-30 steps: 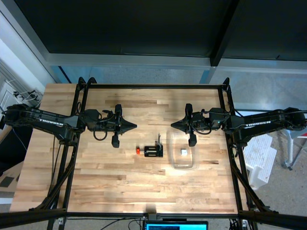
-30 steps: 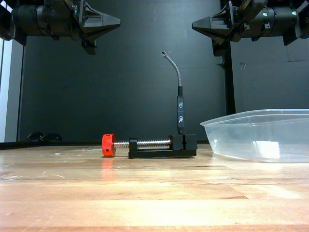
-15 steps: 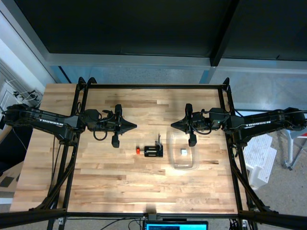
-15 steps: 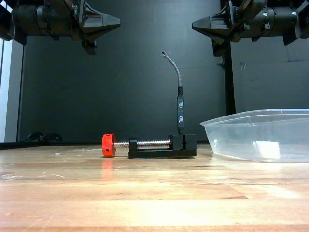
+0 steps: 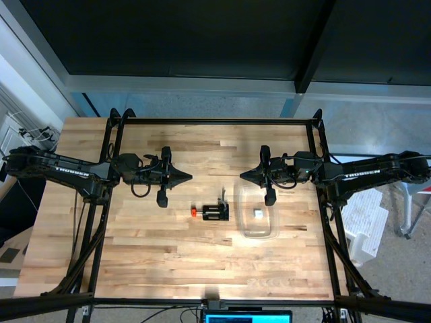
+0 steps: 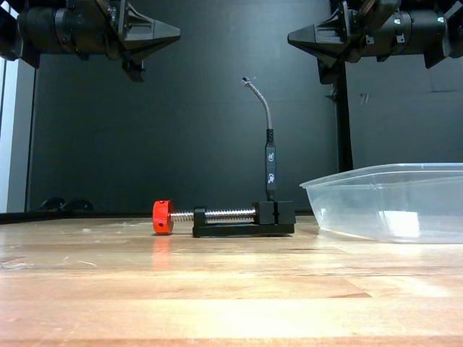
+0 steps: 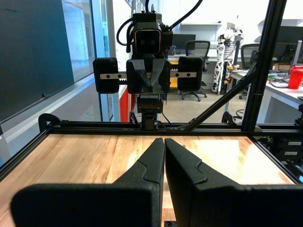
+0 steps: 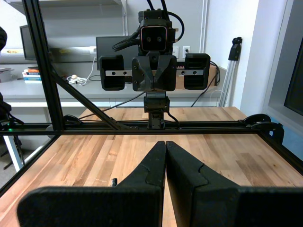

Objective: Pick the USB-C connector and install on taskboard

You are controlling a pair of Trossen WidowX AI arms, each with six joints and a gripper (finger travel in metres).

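The taskboard (image 5: 215,213) is a small black block at the table's middle, with an orange-red knob (image 5: 193,212) at its left end. Seen from the low view, the taskboard (image 6: 244,217) carries a thin black upright part (image 6: 269,163) that bends at its top. The USB-C connector is out of view. My left gripper (image 5: 190,177) hovers high, left of and behind the taskboard, fingers shut on nothing; the left wrist view shows this left gripper (image 7: 164,140) with its tips together. My right gripper (image 5: 241,177) hovers opposite, facing it, also shut and empty, as the right gripper (image 8: 165,143) shows in its wrist view.
A clear plastic tray (image 5: 259,233) lies right of the taskboard, with a small white square piece (image 5: 258,212) inside. A black metal frame (image 5: 215,122) runs around the table. In the low view the tray (image 6: 391,206) stands at the right.
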